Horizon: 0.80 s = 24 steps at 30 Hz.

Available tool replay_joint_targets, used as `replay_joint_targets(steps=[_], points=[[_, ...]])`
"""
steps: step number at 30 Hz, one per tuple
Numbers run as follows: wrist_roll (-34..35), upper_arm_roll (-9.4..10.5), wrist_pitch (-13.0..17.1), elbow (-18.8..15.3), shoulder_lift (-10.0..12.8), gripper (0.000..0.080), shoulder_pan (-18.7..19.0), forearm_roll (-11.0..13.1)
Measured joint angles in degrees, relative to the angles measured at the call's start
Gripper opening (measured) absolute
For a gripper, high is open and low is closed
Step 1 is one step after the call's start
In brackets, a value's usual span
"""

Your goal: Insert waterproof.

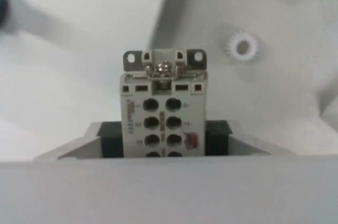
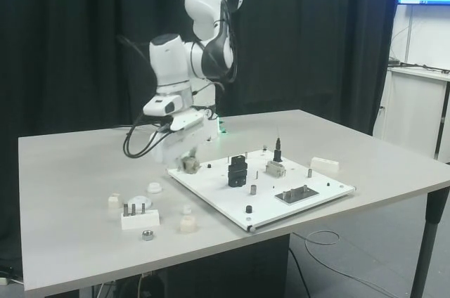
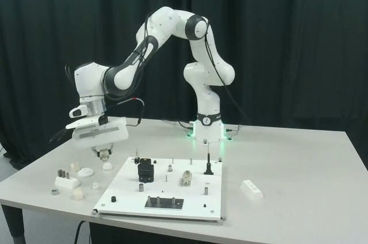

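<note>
Grey connector clamped in gripper

White arm reaches out low — gripper clamped shut, pointing down.

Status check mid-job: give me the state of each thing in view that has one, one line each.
gripper: shut on the connector, above the table, not yet over the board's sockets.
connector: held between the fingers, lifted, not inserted.
white board: flat on the grey table, fixtures standing on it.
black block: upright on the board, untouched.
white gear: lying flat on the table.
</note>
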Motion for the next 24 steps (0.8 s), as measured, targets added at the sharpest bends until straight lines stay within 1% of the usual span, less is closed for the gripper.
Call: replay_joint_targets(steps=[8, 15, 20, 24], points=[[9.10, -0.49, -4.61, -0.01, -3.61, 0.0314, 3.16, -3.57], [16.91, -0.71, -8.36, -0.02, -6.63, 0.0314, 6.21, -7.77], [21.38, -0.73, -10.79, -0.06, -8.44, 0.0314, 8.30, -10.48], [24.53, -0.74, -12.37, -0.30, -9.68, 0.0314, 9.87, -11.97]])
